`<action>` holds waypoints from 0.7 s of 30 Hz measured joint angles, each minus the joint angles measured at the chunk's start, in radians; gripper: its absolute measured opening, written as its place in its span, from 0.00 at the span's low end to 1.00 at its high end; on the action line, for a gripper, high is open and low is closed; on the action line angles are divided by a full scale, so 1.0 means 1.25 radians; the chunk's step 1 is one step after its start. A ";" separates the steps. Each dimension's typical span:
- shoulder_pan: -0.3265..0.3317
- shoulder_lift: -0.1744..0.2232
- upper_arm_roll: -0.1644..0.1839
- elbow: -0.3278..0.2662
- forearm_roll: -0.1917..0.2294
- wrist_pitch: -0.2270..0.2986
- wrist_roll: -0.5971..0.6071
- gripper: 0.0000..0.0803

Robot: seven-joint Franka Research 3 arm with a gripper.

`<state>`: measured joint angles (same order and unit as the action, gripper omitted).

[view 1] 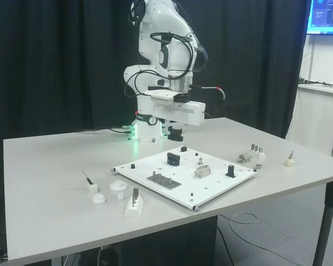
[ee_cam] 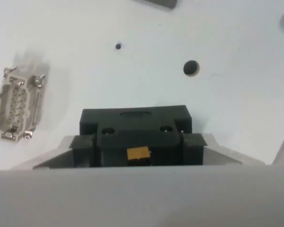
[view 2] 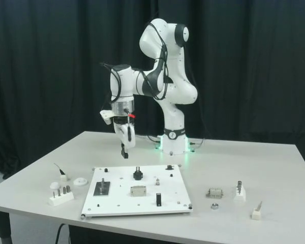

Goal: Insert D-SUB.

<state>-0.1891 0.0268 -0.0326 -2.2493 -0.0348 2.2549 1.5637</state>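
Note:
My gripper (ee_cam: 137,147) is shut on a black D-SUB plug (ee_cam: 135,122), which fills the gap between the two fingers (ee_cam: 217,150). In the room views the gripper (view 1: 176,133) (view 2: 124,150) hangs well above the back part of the white board (view 1: 172,194) (view 2: 117,204), with the plug at its tip. A grey multi-pin socket (ee_cam: 18,106) (view 1: 201,170) (view 2: 138,191) is screwed to the board; in the wrist view it lies off to one side of the plug, not under it.
The board also bears black upright parts (view 1: 173,159) (view 1: 231,171), a grey plate (view 1: 162,180) and round holes (ee_cam: 191,67). White fixtures (view 1: 134,202) (view 2: 60,195) stand on the table beside one edge of the board, with a loose connector (view 2: 214,192) and small stands (view 2: 239,192) beside the opposite edge.

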 joint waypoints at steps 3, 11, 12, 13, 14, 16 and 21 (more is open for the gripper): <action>0.000 0.000 -0.007 0.001 0.012 -0.008 0.015 0.47; 0.000 0.001 -0.021 0.000 0.045 -0.019 0.076 0.47; 0.000 0.002 -0.023 -0.001 0.050 -0.019 0.085 0.47; 0.000 0.002 -0.024 -0.001 0.053 -0.019 0.092 0.47; 0.000 0.003 -0.025 -0.002 0.056 -0.019 0.099 0.47; 0.000 0.004 -0.026 -0.003 0.058 -0.019 0.108 0.47; 0.000 0.008 -0.027 -0.007 0.071 -0.019 0.128 0.47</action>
<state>-0.1893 0.0367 -0.0665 -2.2581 0.0541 2.2309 1.7233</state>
